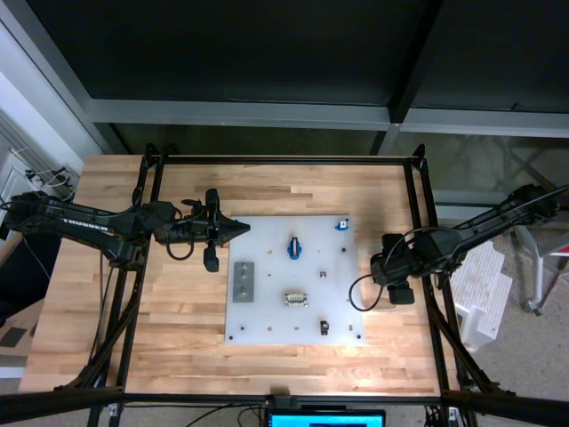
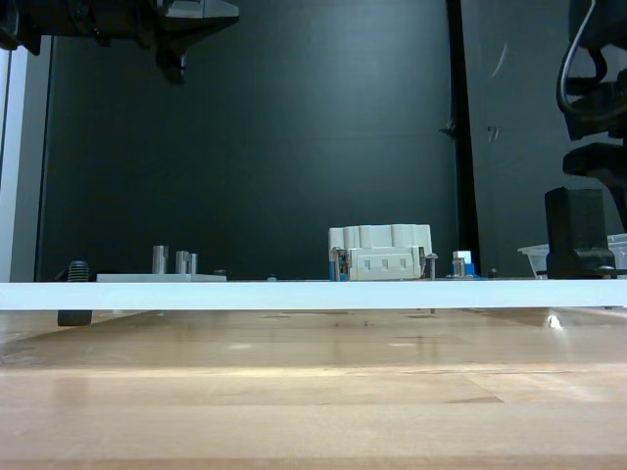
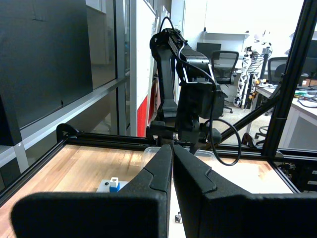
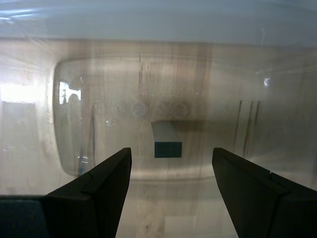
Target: Pick the 16mm bar and install on taskboard
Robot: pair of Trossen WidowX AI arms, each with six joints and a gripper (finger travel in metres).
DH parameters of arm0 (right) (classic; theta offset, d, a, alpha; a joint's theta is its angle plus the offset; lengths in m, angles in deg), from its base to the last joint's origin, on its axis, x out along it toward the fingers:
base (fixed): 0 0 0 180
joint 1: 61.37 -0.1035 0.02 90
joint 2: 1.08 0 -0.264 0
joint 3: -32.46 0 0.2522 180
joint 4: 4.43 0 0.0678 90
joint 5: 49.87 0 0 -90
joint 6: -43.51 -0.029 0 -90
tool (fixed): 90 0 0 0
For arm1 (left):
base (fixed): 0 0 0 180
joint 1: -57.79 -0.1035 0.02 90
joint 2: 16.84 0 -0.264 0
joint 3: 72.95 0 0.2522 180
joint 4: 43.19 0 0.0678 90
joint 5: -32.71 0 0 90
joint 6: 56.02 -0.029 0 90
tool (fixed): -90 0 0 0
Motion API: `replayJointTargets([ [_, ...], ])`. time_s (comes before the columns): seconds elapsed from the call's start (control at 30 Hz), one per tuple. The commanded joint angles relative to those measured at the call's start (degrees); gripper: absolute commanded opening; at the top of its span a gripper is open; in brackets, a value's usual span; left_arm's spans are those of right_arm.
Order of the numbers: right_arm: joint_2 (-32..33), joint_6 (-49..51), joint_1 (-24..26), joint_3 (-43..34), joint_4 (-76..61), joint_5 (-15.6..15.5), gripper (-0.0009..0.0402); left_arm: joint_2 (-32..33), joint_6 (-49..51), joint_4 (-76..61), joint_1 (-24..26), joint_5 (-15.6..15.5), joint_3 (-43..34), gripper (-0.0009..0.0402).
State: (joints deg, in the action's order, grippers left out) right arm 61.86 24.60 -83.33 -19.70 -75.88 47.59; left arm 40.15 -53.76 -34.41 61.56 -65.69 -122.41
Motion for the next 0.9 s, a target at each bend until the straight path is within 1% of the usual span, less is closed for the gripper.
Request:
replayJointTargets([
  [0.03, 0.42, -0.04, -0.02, 0.98, 2.12, -0.11, 0.0227, 0.02, -0.02, 0.0, 0.0, 0.0, -0.02, 0.0001],
  [0.17, 1.31, -0.04, -0.02, 2.19, 3.98, -0.24, 0.0227, 0.02, -0.02, 0.0, 0.0, 0.0, -0.02, 0.0001],
  [0.27, 1.81, 0.07, 0.02, 2.43, 4.39, -1.51, 0.0227, 0.02, -0.04, 0.0, -0.02, 0.0, -0.02, 0.0001],
  [0.47, 2.01, 0.15, 0.11, 2.82, 4.72, -1.51, 0.022, 0.02, -0.02, 0.0, -0.02, 0.0, -0.02, 0.0001],
  [0.6, 2.01, 0.15, 0.24, 2.82, 4.76, -1.49, 0.0194, 0.02, -0.02, 0.02, -0.02, 0.0, -0.02, 0.0001],
  [0.9, 2.01, 0.15, 0.55, 2.82, 4.92, -1.49, 0.0119, 0.02, -0.02, 0.02, 0.0, 0.0, -0.02, 0.0001],
])
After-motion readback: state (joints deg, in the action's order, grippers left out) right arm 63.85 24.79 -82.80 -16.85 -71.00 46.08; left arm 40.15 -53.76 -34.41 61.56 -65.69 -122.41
